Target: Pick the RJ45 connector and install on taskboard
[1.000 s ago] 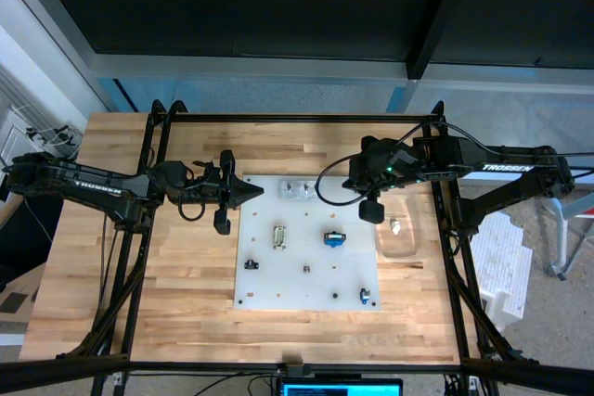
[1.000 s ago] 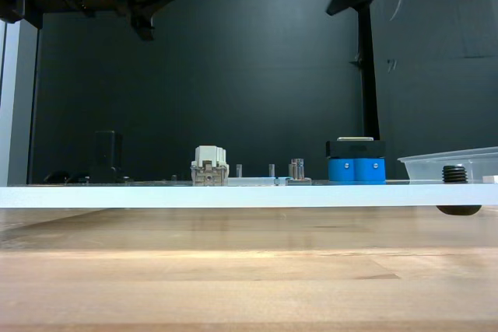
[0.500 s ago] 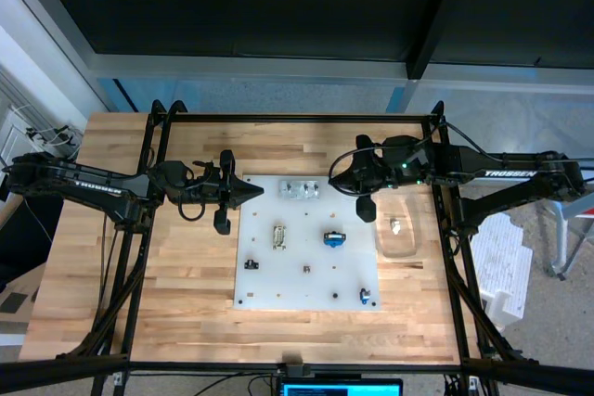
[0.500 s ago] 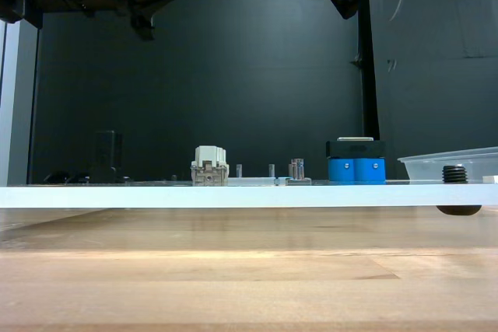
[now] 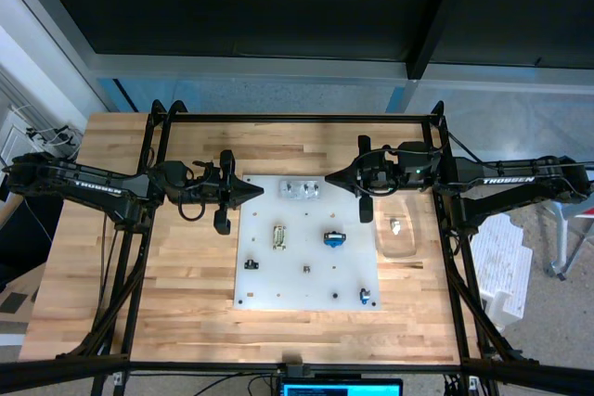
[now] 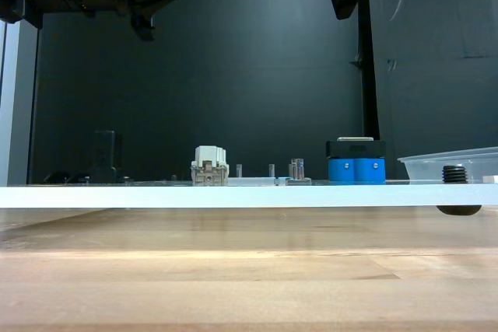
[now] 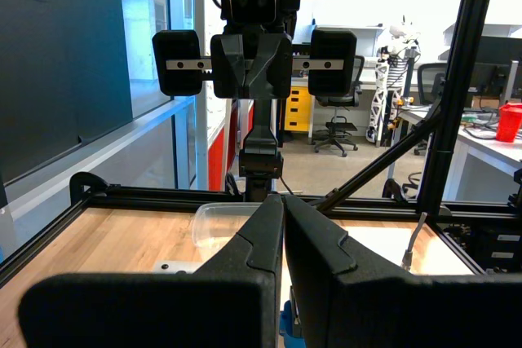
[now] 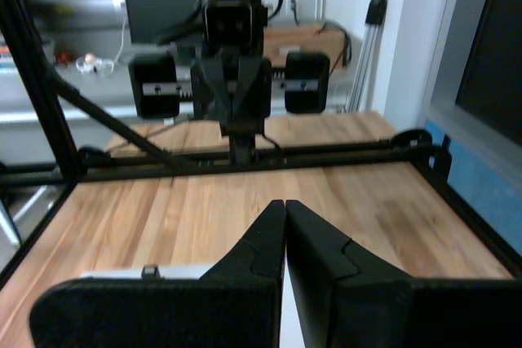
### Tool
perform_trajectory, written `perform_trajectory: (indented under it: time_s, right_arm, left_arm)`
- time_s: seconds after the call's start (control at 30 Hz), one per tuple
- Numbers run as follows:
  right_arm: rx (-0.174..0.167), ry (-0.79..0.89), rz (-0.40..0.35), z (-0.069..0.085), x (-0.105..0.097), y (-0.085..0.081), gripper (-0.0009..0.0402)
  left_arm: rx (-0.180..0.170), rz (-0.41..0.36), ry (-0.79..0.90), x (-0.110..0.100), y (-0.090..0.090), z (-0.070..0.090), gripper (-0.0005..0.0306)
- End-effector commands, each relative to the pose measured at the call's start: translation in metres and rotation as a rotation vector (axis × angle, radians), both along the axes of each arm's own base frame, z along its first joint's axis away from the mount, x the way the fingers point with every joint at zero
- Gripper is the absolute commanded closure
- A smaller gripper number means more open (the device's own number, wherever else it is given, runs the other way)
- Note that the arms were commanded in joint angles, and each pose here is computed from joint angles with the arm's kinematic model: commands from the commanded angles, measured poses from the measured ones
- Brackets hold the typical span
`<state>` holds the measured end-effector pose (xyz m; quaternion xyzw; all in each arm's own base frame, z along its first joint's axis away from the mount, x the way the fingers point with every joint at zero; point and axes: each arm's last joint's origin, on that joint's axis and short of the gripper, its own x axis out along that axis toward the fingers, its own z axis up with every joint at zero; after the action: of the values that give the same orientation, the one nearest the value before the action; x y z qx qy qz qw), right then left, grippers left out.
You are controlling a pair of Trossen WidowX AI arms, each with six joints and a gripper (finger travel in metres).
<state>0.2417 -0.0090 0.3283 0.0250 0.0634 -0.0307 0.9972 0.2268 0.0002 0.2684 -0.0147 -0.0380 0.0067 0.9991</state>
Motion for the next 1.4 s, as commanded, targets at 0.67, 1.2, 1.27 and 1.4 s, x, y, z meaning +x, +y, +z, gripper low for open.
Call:
perform_trajectory:
  time_s: [0.67, 1.2, 1.27, 1.4]
  right_arm:
    - [0.0, -0.158, 0.038, -0.035, -0.005, 0.0, 0.0393]
    - [0.016, -0.167, 0.038, -0.045, -0.007, 0.0, 0.0393]
    - [0.016, -0.167, 0.038, -0.045, -0.007, 0.0, 0.0393]
    - [0.017, -0.165, 0.038, -0.046, -0.007, 0.0, 0.0393]
  left_arm:
    - [0.0, 0.0, -0.001, 0.0, 0.0, 0.0, 0.03]
    - [0.0, 0.0, -0.001, 0.0, 0.0, 0.0, 0.03]
    - [0.0, 0.0, -0.001, 0.0, 0.0, 0.0, 0.03]
    - [0.0, 0.0, -0.001, 0.0, 0.0, 0.0, 0.03]
